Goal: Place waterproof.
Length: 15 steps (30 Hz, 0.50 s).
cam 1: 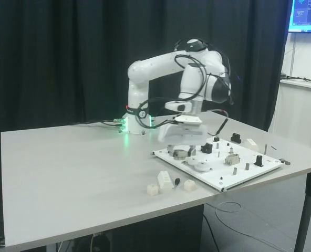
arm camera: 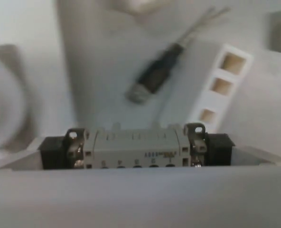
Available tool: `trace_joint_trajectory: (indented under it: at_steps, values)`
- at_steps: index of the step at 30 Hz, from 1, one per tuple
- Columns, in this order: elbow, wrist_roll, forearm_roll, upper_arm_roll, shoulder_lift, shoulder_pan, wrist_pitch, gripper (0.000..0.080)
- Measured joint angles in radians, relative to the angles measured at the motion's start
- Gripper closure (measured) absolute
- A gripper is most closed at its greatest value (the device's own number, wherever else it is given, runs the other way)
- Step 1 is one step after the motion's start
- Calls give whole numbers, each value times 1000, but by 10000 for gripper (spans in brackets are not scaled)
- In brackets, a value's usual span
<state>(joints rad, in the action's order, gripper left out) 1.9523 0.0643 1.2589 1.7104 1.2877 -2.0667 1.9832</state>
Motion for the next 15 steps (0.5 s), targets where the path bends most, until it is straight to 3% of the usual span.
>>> trace_joint_trajectory:
  at_steps: [15]
  values:
    - [65, 176, 95, 24, 21, -83, 94, 183]
